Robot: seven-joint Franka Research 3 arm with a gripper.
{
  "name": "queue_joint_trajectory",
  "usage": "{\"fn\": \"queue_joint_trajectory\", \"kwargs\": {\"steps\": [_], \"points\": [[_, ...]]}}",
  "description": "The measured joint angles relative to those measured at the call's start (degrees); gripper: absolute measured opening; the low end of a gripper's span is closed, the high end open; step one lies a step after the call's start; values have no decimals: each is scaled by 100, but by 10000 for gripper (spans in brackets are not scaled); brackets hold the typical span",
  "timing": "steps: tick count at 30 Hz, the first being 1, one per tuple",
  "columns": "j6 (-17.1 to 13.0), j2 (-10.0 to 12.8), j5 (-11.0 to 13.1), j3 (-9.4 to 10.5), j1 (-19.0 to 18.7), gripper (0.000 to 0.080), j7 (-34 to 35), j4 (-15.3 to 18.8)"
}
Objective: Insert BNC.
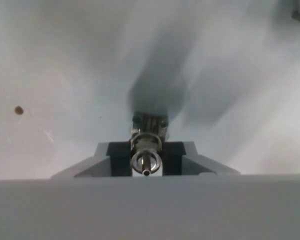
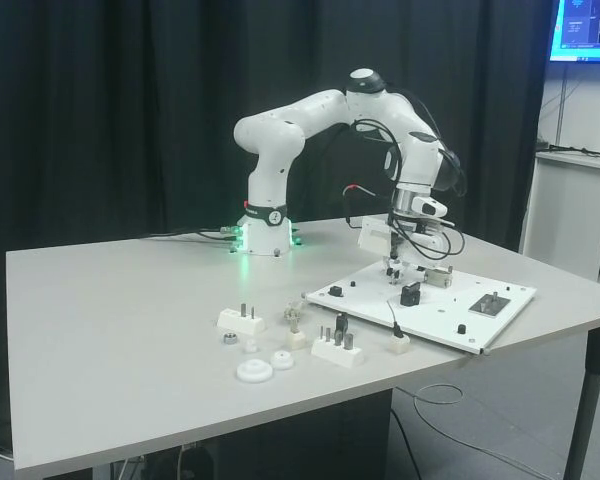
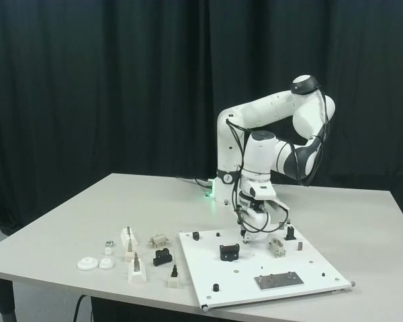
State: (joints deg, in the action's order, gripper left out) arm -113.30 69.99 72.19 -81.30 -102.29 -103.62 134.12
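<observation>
Bench (image 2: 110, 310): a grey surface is seen, carrying the arm's base, a white board and a group of loose parts.
Arm (image 2: 290, 125): white, bolted at the far side of the bench; it is bent over so that the wrist hangs above the board.
Board (image 3: 208, 258): a flat white plate lies near the front edge of the bench; a black block (image 3: 229, 251), a grey plate (image 3: 279, 280) with pins, and small black knobs are seen on it.
Loose parts: white holders (image 2: 338, 352) with upright pins and white gear wheels (image 2: 252, 372) are set on the bench just beside the board.
End effector (image 1: 147, 161): the fingers are pressed against the BNC connector, which is pinched between them, just above the board.
BNC connector (image 1: 146, 150): a metal plug is held upright in the end effector, its centre pin pointing toward the camera in the wrist view; whether it touches the board cannot be told.
</observation>
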Motion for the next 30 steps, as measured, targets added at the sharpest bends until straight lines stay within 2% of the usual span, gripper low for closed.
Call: {"fn": "queue_joint_trajectory", "kwargs": {"steps": [9,30], "points": [[-37,0,-22,9,-14,125,88,6],[-21,-2,-16,10,2,125,1682,14]]}}
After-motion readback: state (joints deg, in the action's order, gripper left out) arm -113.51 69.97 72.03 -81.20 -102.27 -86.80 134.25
